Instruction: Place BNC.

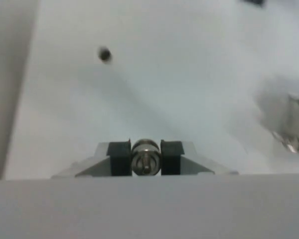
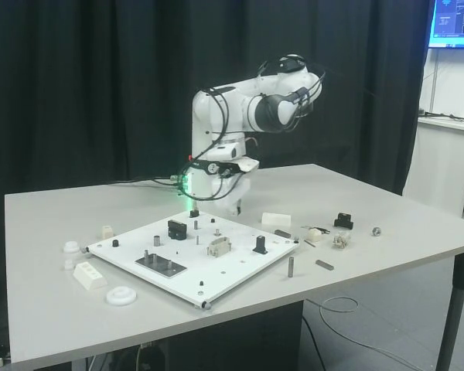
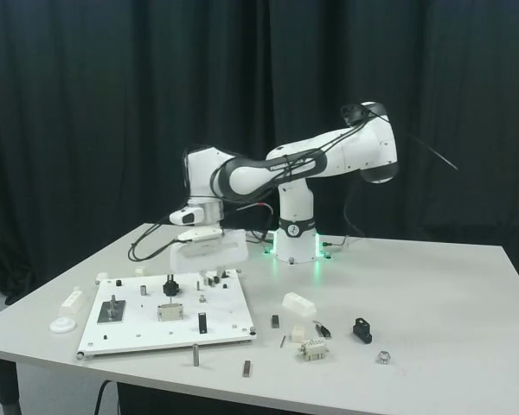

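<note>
Black curtains back the grey table (image 2: pixel 54 232), where the fingers (image 1: pixel 146 157) pinch a BNC connector (image 1: pixel 146 158) above the unlettered white board (image 1: pixel 179 89).

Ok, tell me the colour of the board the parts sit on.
White. The board shows best in the first room view, lying on the grey table.

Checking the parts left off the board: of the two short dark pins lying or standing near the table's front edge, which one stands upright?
The pin closer to the white board stands upright. The other pin, farther from the board, lies flat on the table.
</note>
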### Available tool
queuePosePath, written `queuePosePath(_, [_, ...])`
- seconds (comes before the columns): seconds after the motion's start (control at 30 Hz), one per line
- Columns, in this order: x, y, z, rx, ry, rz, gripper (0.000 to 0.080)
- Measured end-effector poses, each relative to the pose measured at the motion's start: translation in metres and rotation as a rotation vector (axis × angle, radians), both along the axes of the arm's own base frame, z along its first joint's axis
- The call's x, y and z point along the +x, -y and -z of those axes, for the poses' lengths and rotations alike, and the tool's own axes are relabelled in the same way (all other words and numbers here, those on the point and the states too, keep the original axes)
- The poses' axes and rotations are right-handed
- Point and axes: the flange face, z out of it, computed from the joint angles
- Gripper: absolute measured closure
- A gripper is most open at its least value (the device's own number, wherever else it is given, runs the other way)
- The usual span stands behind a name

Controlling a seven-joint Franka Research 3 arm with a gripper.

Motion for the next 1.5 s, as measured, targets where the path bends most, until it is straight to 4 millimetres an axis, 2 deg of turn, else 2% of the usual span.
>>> queuePosePath(0.33, [0.017, -0.068, 0.003, 0.059, -0.009, 0.014, 0.0681])
queuePosePath(1.0, [0.050, -0.248, 0.004, 0.069, -0.001, 0.072, 0.0681])
queuePosePath(1.5, [0.055, -0.366, 0.000, 0.042, 0.025, 0.127, 0.0681])
